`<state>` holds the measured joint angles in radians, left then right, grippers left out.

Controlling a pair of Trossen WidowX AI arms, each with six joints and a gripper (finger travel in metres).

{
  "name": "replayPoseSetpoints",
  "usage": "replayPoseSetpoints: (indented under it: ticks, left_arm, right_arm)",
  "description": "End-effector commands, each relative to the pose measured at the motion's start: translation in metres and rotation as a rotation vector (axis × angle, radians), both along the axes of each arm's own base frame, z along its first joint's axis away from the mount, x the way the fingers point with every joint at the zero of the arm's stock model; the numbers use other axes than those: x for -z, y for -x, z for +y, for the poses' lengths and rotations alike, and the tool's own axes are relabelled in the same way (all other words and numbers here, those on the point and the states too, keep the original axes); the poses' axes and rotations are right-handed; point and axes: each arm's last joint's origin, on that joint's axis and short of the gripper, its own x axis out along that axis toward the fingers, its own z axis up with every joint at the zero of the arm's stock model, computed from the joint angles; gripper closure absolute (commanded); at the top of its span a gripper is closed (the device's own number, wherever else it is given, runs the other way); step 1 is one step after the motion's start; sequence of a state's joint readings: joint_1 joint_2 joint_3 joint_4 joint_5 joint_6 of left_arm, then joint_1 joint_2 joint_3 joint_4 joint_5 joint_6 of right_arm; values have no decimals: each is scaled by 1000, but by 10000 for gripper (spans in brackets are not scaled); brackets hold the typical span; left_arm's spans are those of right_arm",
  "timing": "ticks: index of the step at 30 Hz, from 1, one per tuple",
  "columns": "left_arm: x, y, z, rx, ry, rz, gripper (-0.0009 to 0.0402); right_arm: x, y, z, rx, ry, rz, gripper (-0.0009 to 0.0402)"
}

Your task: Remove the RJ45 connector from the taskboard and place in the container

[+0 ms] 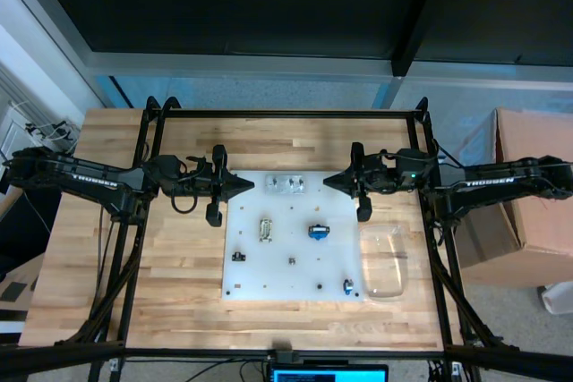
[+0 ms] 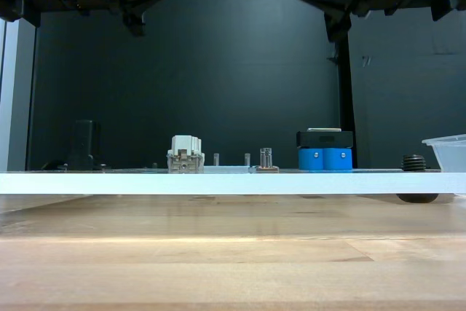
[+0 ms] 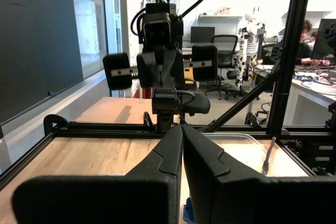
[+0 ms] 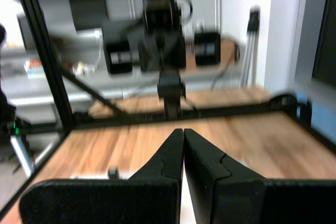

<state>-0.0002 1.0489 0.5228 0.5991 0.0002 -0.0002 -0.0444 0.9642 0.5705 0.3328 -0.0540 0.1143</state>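
The wooden table fills the middle of the high view, ringed by a black frame whose lower legs are cut off at the bottom edge. A cardboard box at the right is cropped by the frame edge.

The left arm reaches in from the left edge and the right arm from the right, both level and well above the table.

The white taskboard lies at centre. In the low view it shows only as a thin edge. The clear container lies just beside its lower right side and is cut off at the right edge of the low view.

The left gripper hangs over the board's upper left corner and the right gripper over its upper right part. In both wrist views the fingers are pressed together, grasping nothing.

On the board stand a clear fitting, a beige plug, a black-topped blue block and a small blue piece. The RJ45 connector is in neither gripper. Which of these fittings it is cannot be made out.
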Motion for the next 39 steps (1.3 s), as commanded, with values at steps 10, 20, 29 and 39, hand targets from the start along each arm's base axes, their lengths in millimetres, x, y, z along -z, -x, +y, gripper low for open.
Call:
replayPoseSetpoints:
  ticks: [10, 20, 29, 39]
  left_arm:
    - [0, 0, 0, 0, 0, 0, 393]
    - [0, 0, 0, 0, 0, 0, 393]
    - [0, 0, 0, 0, 0, 0, 393]
    - [0, 0, 0, 0, 0, 0, 393]
  right_arm:
    - [-19, 2, 27, -118, 21, 472, 393]
    - [-27, 2, 59, -117, 56, 759, 394]
    - [-31, 5, 97, -142, 36, 940, 393]
    - [-30, 9, 136, -146, 19, 1106, 393]
